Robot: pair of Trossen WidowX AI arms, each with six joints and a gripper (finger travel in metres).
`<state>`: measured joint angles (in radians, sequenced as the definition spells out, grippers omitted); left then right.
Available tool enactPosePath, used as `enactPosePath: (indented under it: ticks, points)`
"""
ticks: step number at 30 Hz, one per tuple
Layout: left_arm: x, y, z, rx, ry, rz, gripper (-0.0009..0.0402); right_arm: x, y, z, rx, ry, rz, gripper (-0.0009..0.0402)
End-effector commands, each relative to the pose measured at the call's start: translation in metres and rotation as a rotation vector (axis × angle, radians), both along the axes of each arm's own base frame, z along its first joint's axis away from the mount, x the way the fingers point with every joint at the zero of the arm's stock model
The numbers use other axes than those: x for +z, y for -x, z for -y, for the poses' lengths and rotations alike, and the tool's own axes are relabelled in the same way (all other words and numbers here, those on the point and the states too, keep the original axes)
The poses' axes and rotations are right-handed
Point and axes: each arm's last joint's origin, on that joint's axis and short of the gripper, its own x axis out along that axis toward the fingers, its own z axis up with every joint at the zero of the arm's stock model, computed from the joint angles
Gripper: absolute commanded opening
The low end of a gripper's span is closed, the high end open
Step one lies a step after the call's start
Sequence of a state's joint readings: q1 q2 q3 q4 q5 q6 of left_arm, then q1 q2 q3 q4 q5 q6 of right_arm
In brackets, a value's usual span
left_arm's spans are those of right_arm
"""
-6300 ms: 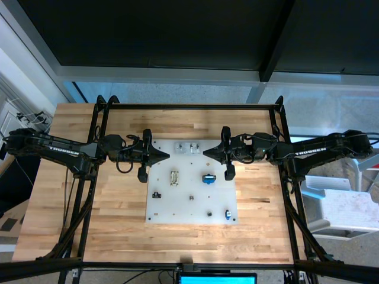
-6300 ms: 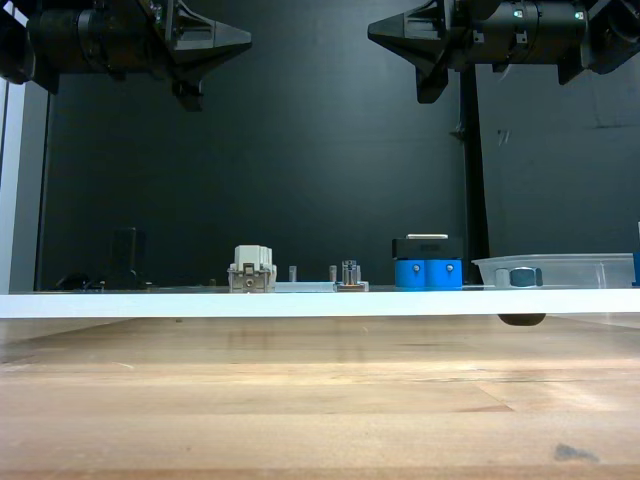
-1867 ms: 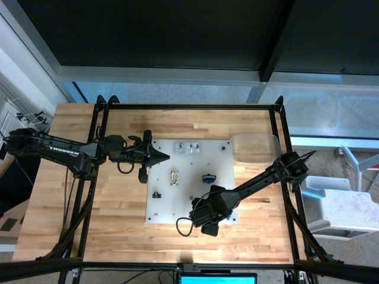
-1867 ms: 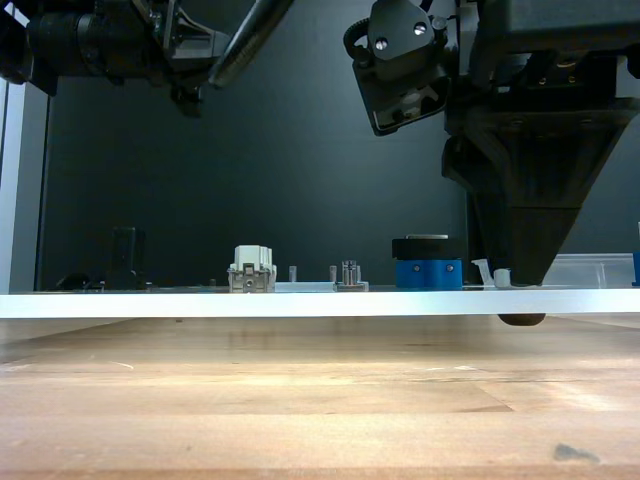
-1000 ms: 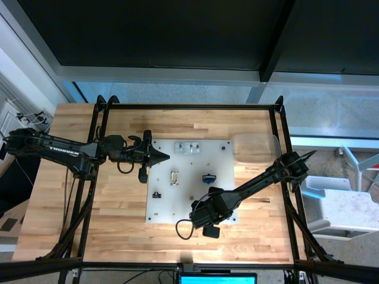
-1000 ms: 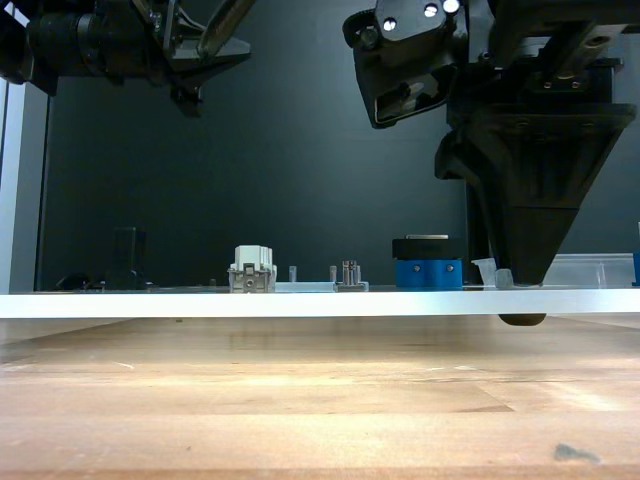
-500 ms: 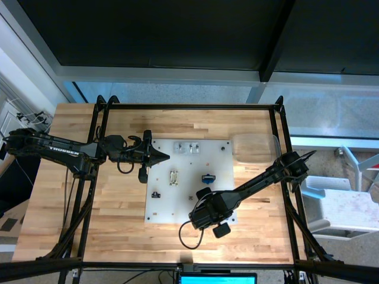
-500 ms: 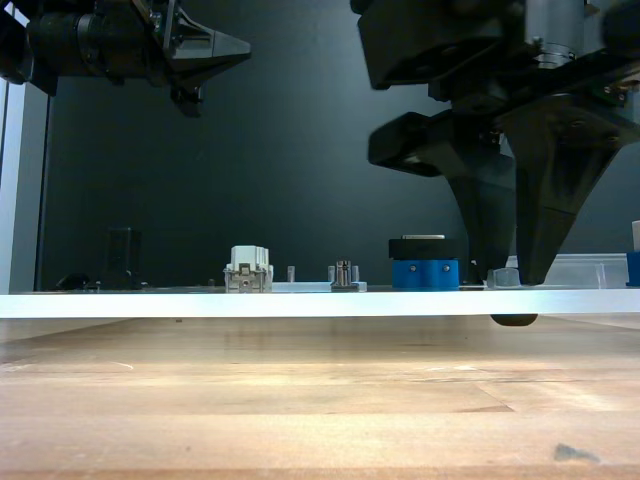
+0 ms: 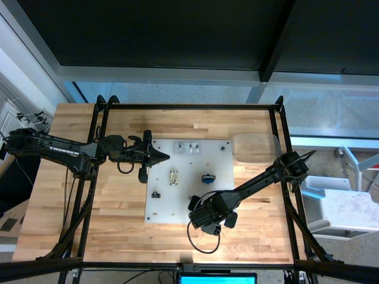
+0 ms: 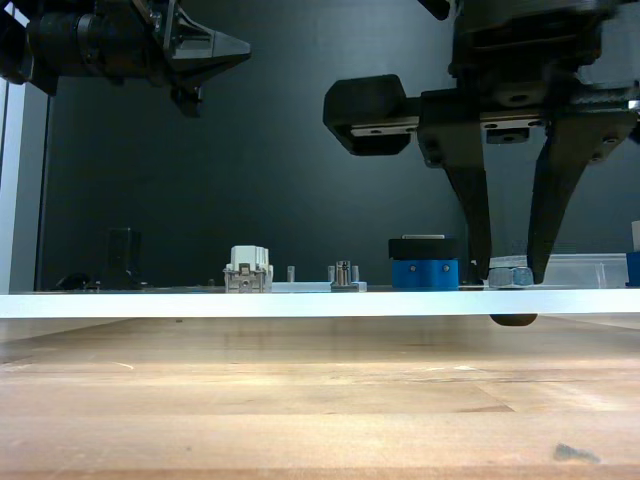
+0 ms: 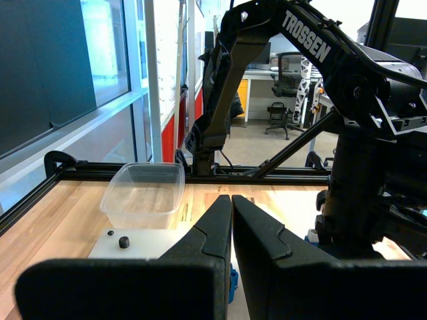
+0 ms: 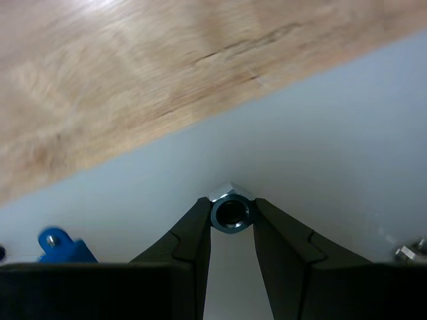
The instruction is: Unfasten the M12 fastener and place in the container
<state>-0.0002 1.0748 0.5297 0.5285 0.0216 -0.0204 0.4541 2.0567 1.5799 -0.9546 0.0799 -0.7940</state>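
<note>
Nut place: the small silver six-sided metal M12 nut (image 12: pixel 231 213) sits at the near right edge of the flat white plastic board (image 12: pixel 333 133).
Right gripper: the black right gripper (image 10: pixel 508 272) points straight down over that edge of the board. Its jaws are clamped on the M12 nut, one dark fingertip on each side.
Left gripper: the black left gripper (image 9: pixel 160 156) hangs high over the board's far left edge, with its jaws pressed together and holding nothing.
Container: the clear plastic container with rounded corners (image 9: pixel 256 148) stands on the light wooden table (image 9: pixel 106 207), just beside the board's far right corner and well apart from the nut.
Right wrist view only: the nut's dark round hole, and its flat sides touching the fingertips (image 12: pixel 193 233).
Low view only: the nut rests about at board level, in front of the container's wall, so it seems to lie inside.
High view only: the container stands off the board, far from the right gripper.
Left wrist view only: a small black post (image 11: pixel 123 242) at the board's far right corner, near the container.
Hidden: in the high view the gripper body covers the nut. No view shows the stud below it, so I cannot tell whether the nut is on its stud.
</note>
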Motion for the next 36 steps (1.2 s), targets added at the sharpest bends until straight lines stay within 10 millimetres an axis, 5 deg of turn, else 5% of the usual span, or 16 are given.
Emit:
enactPosePath:
  ticks: [1, 11, 25, 36]
  points:
    - [0.000, 0.000, 0.000, 0.000, 0.000, 0.000, 0.0000, 0.000, 0.001, 0.000, 0.115, 0.022, -0.012, 0.0010]
    - [0.000, 0.000, 0.000, 0.000, 0.000, 0.000, 0.0000, 0.000, 0.002, 0.001, 0.394, 0.070, -0.032, 0.0064]
    - [0.000, 0.000, 0.000, 0.000, 0.000, 0.000, 0.0000, 0.001, 0.003, 0.001, 0.385, 0.067, -0.029, 0.0098]
    - [0.000, 0.000, 0.000, 0.000, 0.000, 0.000, 0.0000, 0.026, 0.011, 0.002, 0.230, 0.029, 0.022, 0.0141]
